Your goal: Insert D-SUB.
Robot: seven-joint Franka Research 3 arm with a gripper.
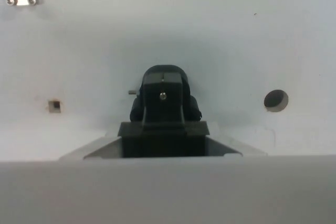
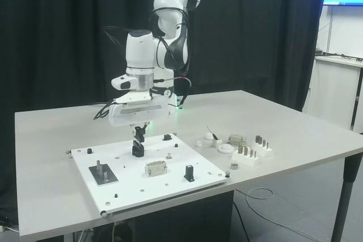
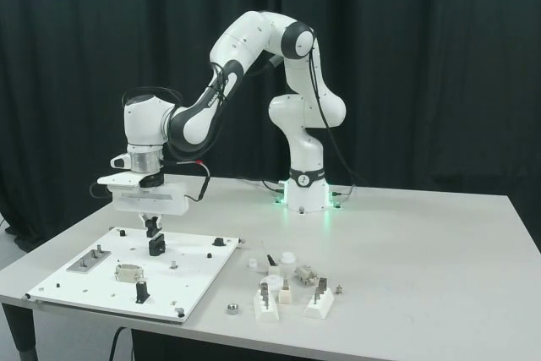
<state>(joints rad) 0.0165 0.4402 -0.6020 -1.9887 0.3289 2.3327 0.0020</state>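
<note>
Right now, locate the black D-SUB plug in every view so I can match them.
Wrist view: black D-SUB plug at centre, over the white board.
First room view: below the gripper, at the board's far left part.
Second room view: under the gripper, near the board's back edge.
Shared landmark: the white board.

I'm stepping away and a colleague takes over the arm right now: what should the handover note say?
Gripper: above the white board, directly over the black D-SUB connector; whether it grips the connector cannot be told.
D-SUB connector: standing upright on the board, toward its far side, beneath the fingers.
Done: arm brought to the connector.
Left: confirm whether the plug is seated and finish the insertion if it is not.
Loose fixtures lie beside the board, untouched.
</note>
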